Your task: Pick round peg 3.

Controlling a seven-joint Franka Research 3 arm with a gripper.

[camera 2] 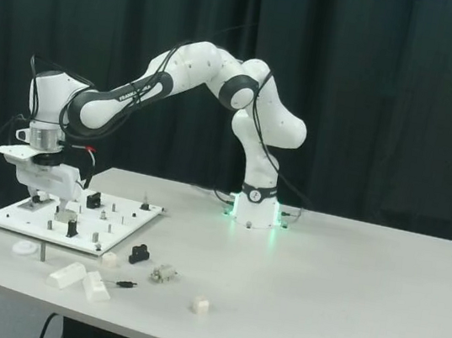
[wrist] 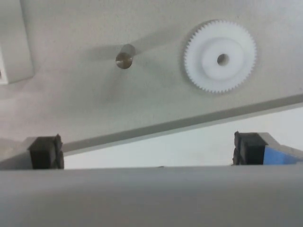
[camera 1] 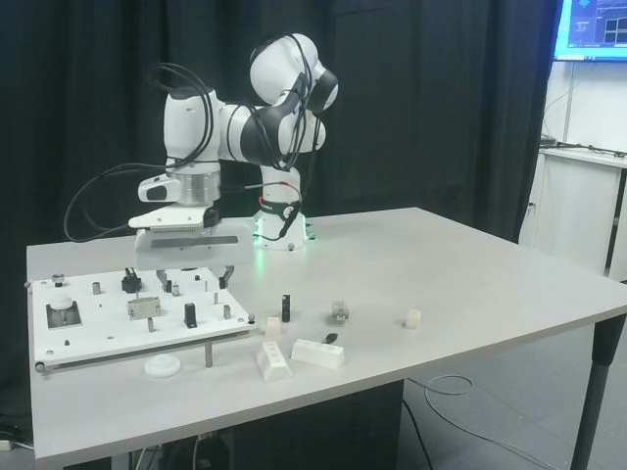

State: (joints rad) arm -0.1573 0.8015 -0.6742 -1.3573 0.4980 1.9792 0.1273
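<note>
While the end effector (wrist: 147, 150) hangs open over the board (camera 1: 108, 328), the peg (wrist: 124, 59) stands upright on the surface below, beyond its fingertips. A white gear (wrist: 220, 56) lies beside the peg, apart from it.

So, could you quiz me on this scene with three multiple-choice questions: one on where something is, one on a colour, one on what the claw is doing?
1. The toothed wheel lies:
A on the grey table, beside the white board
B on the board
C on the floor

2. The light at the arm's base is:
A white
B black
C green

3. The claw is:
A shut on the wheel
B open, empty
C shut on a block

Answers: 1 A, the wheel rests on the tabletop past the board's edge. 2 C, a green glow rings the base. 3 B, fingers apart, nothing between them.
</note>
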